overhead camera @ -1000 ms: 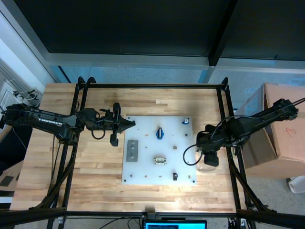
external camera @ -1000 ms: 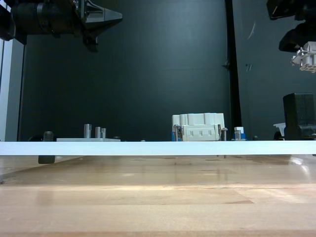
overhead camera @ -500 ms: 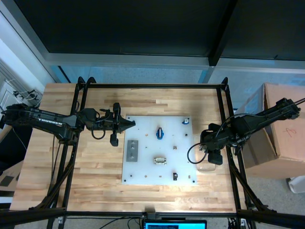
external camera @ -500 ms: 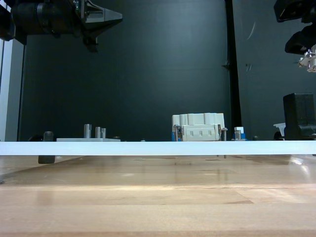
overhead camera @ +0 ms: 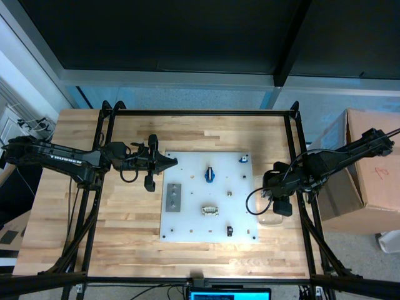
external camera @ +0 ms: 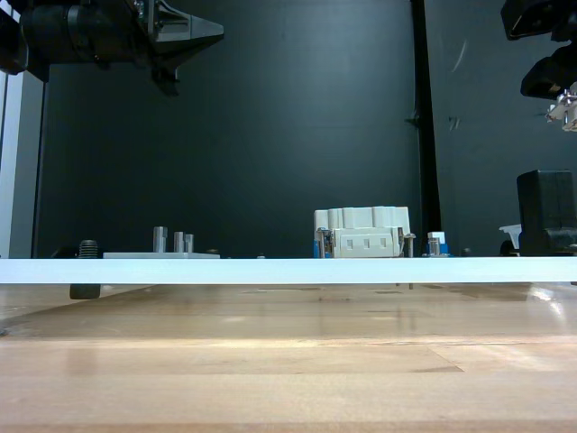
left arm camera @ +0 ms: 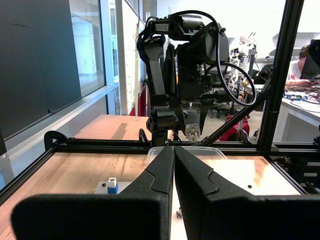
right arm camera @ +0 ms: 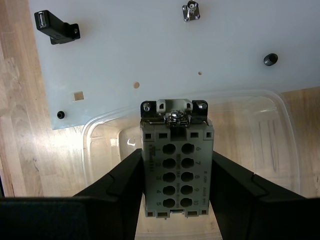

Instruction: Remove the HAN10E connector from the taskboard and place in the container

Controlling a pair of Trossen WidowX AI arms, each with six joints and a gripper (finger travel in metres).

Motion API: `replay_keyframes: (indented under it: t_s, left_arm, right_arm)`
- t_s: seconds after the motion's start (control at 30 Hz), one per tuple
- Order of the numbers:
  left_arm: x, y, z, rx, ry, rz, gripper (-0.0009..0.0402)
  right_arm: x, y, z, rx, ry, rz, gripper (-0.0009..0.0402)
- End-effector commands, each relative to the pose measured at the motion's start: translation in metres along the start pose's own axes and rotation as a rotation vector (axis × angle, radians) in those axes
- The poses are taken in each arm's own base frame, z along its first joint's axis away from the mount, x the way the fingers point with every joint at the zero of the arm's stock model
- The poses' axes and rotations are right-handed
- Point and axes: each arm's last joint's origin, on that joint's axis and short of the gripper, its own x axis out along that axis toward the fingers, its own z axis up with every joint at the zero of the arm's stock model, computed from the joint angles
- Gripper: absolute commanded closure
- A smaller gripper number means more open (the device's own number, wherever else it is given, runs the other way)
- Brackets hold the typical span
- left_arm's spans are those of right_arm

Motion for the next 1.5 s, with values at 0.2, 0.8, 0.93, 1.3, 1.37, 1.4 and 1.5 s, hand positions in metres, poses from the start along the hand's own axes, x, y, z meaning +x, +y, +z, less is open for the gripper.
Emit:
replay_keyframes:
  t_s: [0.2,0.8,0.93,1.3,1.37,1.4,1.5]
  left_arm:
    - [0.0001,0.0001,0.0000,0.000,0.000,0.000,0.0393]
    - [0.0001,0.0000,0.0000,0.000,0.000,0.000,0.0393]
    - [0.0001,0.0000,0.0000,0.000,0.000,0.000,0.0393]
    - [0.0001,0.0000,0.0000,0.000,0.000,0.000,0.0393]
    - [0.0001,0.0001,0.0000,0.000,0.000,0.000,0.0393]
    - [0.0001,0.0001,0.0000,0.000,0.000,0.000,0.0393]
    - [0.0001,0.0001,0.0000,0.000,0.000,0.000,0.0393]
  right_arm:
    - [0.0000,0.0005,0.0001,0.002,-0.001,0.001,0.0384]
    - [0.0000,0.0015,0.0001,0.005,-0.005,0.006,0.0384]
    - [0.0000,0.0016,0.0000,0.004,-0.005,0.007,0.0384]
    - [0.0001,0.0019,-0.0001,0.003,-0.005,0.007,0.0384]
    - [0.0003,0.0019,-0.0003,0.002,-0.004,0.007,0.0384]
    - [0.0011,0.0018,-0.0006,0.003,-0.002,0.005,0.0384]
    - [0.0099,0.0006,-0.0035,0.027,0.019,-0.009,0.0384]
